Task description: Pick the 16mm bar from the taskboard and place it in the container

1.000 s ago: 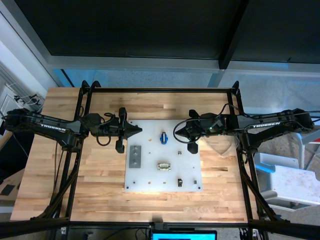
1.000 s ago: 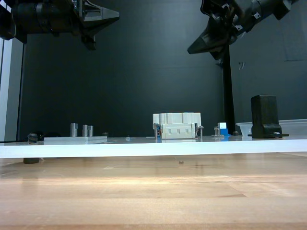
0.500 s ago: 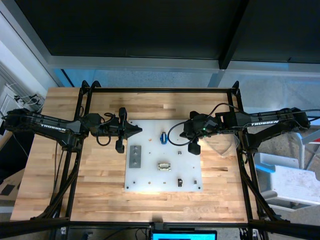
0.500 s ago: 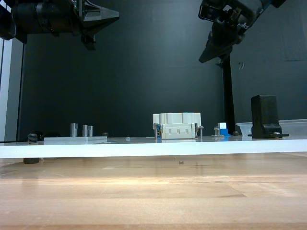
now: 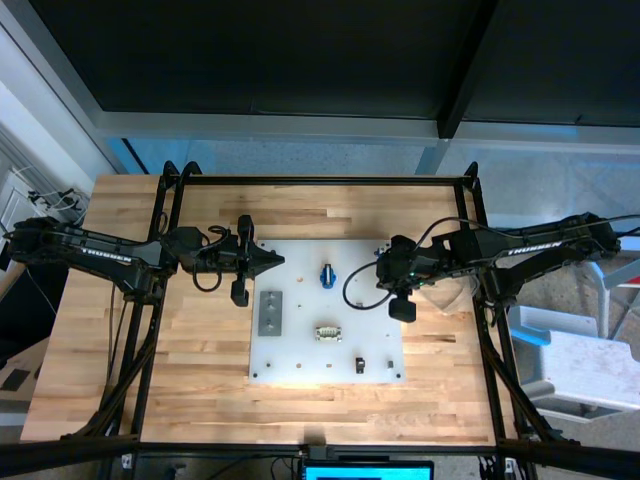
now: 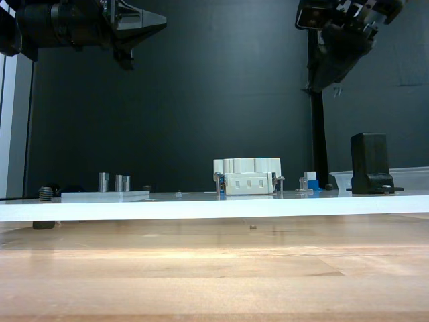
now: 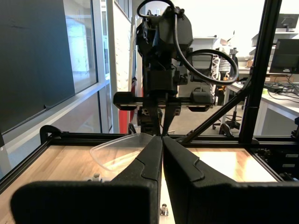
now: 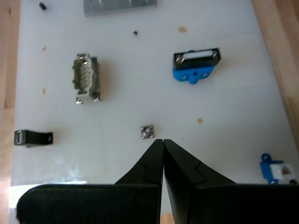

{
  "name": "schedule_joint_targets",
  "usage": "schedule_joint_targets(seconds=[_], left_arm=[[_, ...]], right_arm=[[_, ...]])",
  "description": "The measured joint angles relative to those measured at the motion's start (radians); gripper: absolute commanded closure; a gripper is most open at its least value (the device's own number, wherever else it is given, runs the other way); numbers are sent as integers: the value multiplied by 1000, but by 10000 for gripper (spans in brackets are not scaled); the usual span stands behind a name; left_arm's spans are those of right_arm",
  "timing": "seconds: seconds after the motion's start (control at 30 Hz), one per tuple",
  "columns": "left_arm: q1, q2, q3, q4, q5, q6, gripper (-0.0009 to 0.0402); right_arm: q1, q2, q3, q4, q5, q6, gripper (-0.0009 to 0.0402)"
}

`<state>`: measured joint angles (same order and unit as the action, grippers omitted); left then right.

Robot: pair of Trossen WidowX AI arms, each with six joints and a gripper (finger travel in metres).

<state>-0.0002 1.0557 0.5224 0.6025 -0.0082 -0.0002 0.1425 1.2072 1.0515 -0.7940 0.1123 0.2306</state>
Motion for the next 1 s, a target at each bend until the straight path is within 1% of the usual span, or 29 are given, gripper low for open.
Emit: schedule_joint_targets(seconds=[0.2, 0.43, 0.73, 1.0], left_arm=[[0, 0, 0, 0, 0, 0, 393], [0, 0, 0, 0, 0, 0, 393], [0, 0, 0, 0, 0, 0, 393], [0, 0, 0, 0, 0, 0, 393]], right_arm=[[40, 18, 0, -18, 0, 40, 393], [69, 46, 0, -25, -2, 72, 393], [135, 89, 3, -29, -9, 140, 393], [183, 167, 116, -153, -5, 165, 393]])
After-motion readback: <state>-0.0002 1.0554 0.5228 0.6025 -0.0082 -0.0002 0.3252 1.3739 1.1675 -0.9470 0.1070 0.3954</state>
